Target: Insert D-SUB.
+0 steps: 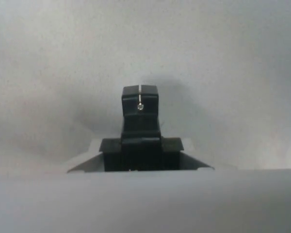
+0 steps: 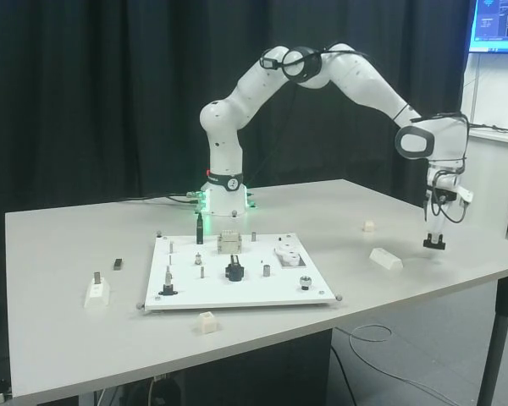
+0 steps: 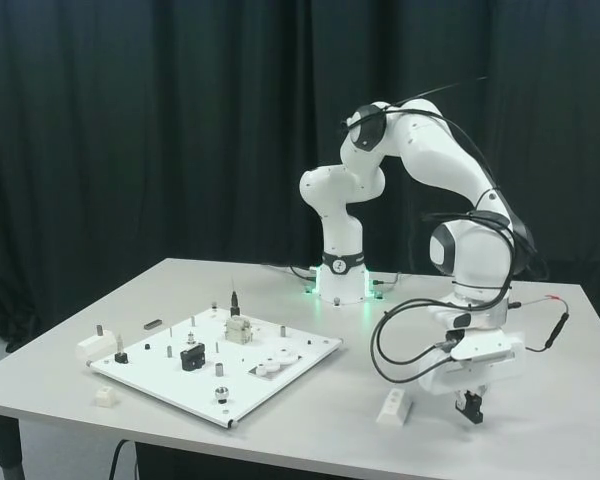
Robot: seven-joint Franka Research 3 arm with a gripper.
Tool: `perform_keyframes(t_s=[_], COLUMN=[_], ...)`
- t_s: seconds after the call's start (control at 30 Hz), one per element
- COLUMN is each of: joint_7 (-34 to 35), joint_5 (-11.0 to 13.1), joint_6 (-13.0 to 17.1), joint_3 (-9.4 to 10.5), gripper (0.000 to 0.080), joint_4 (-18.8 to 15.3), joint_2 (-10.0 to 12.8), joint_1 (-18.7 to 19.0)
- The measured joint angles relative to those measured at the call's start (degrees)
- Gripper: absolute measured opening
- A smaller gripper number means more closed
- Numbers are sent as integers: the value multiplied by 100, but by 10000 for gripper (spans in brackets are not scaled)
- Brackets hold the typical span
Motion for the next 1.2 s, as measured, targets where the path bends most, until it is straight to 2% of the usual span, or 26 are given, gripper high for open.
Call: perform_keyframes(t_s=[0.33, 0.67, 1.2], joint_7=[101, 320, 1285], joint_5=[70, 70, 72], joint_6=[-313, -317, -311], joint_3=[-84, -159, -175], gripper=[153, 153, 153], joint_4=[205, 251, 283], joint_2=[-43, -46, -48], joint_1=[0, 47, 83])
